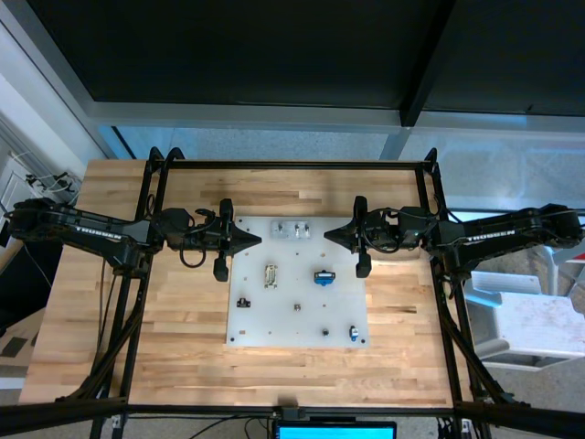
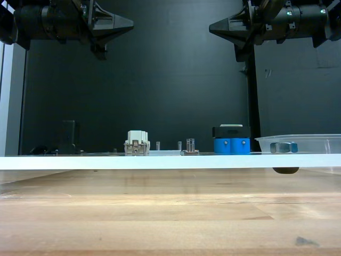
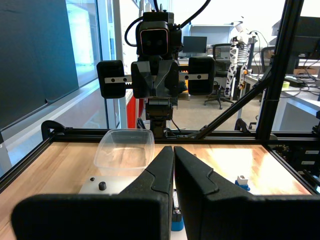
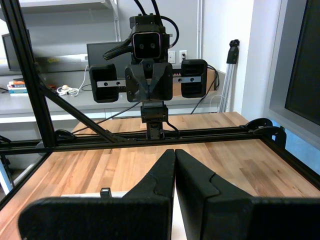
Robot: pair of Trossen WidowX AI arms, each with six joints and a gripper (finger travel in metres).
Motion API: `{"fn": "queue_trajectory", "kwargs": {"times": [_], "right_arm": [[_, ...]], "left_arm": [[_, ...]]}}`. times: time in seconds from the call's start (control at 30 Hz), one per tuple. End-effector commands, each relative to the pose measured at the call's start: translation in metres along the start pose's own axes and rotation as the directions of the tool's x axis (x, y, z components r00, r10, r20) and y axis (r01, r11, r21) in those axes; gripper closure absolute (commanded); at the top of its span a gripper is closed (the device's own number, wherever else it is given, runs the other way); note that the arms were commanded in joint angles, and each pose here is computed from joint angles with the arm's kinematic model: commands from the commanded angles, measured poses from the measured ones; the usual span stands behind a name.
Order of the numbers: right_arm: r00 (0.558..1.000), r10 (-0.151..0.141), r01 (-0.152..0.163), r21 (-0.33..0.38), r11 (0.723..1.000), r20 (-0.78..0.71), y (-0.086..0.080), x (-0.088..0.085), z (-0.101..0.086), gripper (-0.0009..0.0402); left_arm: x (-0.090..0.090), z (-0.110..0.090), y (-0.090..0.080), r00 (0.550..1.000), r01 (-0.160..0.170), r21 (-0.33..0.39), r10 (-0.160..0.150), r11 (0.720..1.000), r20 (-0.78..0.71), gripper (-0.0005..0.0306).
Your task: Unfasten the M12 fastener and place in the container
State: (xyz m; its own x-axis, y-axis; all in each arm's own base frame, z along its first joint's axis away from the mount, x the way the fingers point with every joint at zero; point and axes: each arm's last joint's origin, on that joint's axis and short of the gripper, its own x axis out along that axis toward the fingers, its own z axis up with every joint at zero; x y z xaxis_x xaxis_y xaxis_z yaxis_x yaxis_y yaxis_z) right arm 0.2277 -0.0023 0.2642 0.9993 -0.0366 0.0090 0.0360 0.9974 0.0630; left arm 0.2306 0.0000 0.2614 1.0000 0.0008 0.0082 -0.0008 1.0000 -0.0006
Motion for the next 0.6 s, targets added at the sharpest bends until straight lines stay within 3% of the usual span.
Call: {"fn": "queue_trajectory", "kwargs": {"times": [0.03, 0.47, 0.6], "right_arm": [[1.000, 0.000, 0.000, 0.000, 1.000, -0.006, 0.0001, 0.0001, -0.0005, 0.0393], [1.000, 0.003, -0.003, 0.011, 1.000, -0.009, 0.0007, -0.0001, -0.0008, 0.0393], [0.997, 0.004, -0.003, 0.016, 1.000, -0.079, 0.0031, 0.0023, 0.0003, 0.0393]], "left_arm": [[0.0001, 0.0000, 0.0000, 1.000, 0.000, 0.000, 0.000, 1.000, 0.000, 0.0300], [0.0001, 0.0000, 0.0000, 1.000, 0.000, 0.000, 0.000, 1.000, 0.000, 0.0300], [0.0001, 0.0000, 0.0001, 1.000, 0.000, 0.000, 0.000, 1.000, 0.000, 0.0300]]}}
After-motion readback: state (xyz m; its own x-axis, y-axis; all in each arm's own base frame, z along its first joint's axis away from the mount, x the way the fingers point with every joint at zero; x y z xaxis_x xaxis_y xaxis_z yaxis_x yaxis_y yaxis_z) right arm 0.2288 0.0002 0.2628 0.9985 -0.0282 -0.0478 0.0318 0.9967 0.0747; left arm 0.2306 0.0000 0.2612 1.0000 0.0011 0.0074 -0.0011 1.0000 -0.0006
